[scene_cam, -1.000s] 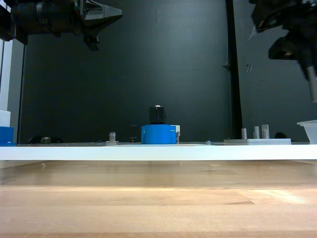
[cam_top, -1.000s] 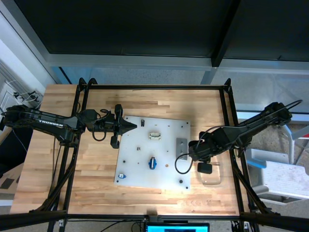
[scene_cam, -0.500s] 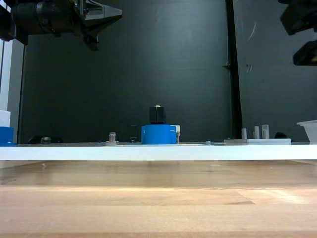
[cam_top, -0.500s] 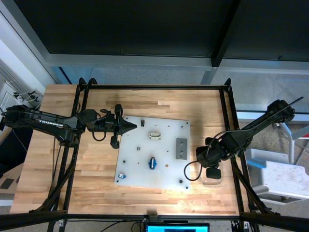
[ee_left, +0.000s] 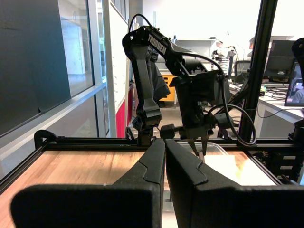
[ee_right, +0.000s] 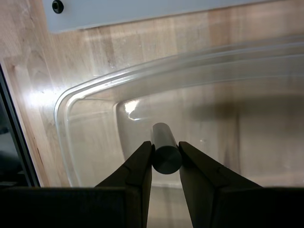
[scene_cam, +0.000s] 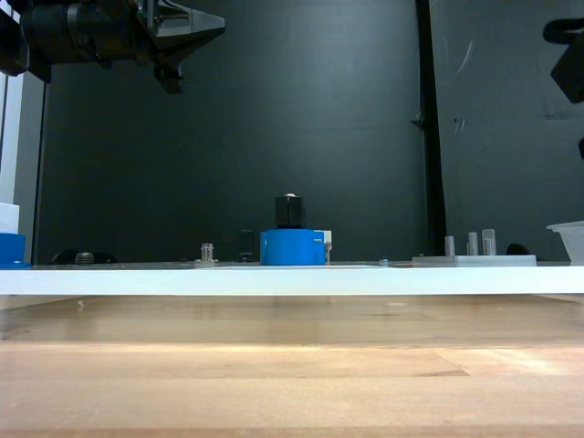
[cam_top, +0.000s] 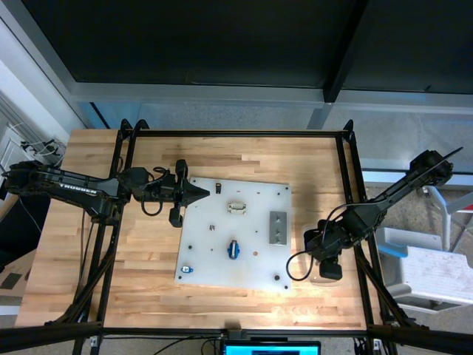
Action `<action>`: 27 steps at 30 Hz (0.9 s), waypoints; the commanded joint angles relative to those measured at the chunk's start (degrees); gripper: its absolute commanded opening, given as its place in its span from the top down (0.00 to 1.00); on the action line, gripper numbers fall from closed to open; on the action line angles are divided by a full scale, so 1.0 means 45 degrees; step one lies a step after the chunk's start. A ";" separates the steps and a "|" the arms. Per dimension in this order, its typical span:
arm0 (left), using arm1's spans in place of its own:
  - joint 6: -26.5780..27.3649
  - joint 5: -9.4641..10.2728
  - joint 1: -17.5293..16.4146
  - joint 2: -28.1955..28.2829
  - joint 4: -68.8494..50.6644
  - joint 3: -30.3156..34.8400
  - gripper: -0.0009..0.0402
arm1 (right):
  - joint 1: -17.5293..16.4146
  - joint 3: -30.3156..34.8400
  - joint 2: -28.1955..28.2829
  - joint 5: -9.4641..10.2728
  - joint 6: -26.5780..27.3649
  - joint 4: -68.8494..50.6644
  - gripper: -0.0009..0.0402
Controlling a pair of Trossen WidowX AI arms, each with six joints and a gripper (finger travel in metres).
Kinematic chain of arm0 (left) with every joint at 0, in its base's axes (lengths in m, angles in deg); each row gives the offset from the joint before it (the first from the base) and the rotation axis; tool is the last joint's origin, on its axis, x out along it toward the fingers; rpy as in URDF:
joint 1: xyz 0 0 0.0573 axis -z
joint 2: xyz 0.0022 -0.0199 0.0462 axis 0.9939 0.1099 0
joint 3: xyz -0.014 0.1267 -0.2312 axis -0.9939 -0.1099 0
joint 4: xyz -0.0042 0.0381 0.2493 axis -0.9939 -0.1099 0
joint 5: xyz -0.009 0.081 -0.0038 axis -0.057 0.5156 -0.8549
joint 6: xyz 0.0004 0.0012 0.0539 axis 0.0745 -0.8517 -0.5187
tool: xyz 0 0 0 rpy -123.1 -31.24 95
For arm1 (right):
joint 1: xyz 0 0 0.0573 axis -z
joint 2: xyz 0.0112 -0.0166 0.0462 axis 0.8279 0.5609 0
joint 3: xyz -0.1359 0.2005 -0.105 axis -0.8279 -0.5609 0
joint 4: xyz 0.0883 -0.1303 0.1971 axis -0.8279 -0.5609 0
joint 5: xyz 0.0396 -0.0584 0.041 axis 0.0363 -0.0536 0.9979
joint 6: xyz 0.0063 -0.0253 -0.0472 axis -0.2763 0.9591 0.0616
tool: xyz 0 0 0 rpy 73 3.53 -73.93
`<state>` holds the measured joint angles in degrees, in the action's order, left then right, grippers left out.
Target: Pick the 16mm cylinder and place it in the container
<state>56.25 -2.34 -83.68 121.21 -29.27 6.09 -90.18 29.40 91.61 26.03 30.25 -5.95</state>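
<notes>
The 16mm cylinder point(ee_right: 162, 134), a short grey metal peg, is pinched between the fingers of my right gripper point(ee_right: 165, 148). It hangs just above the floor of the container point(ee_right: 90, 142), a clear plastic tray with rounded corners. In the high view my right gripper point(cam_top: 326, 263) hovers over the container point(cam_top: 316, 279), off the board's right edge and mostly covering it. The container's rim point(scene_cam: 568, 234) shows at the right in the low view. My left gripper point(cam_top: 201, 192) is shut and empty, raised over the board's far left edge, and it shows again in the low view point(scene_cam: 199, 33).
The white task board point(cam_top: 251, 203) carries a blue-and-black part point(cam_top: 233, 249), a grey metal block point(cam_top: 278, 227), a white connector point(cam_top: 236, 208) and small pegs point(scene_cam: 489, 241). Black frame posts point(cam_top: 353, 170) stand along the table's sides.
My right gripper has carried the cylinder from over the grey block rightward and nearer, off the board and over the container. The left arm has not moved.
</notes>
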 commanded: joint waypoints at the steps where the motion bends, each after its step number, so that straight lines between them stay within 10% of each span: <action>1: 0.0000 -0.0005 -0.0005 0.0005 0.0000 0.0005 0.98 | -0.0010 -0.0398 0.0010 0.0291 -0.0121 0.0670 0.92; 27: 0.0005 -0.0005 0.0000 0.0005 0.0005 0.0005 0.98 | -0.0015 -0.1666 0.0010 0.0806 -0.0879 0.2385 0.88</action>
<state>56.25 -2.34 -83.68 121.21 -29.27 6.11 -90.27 21.90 91.61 29.81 26.40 4.63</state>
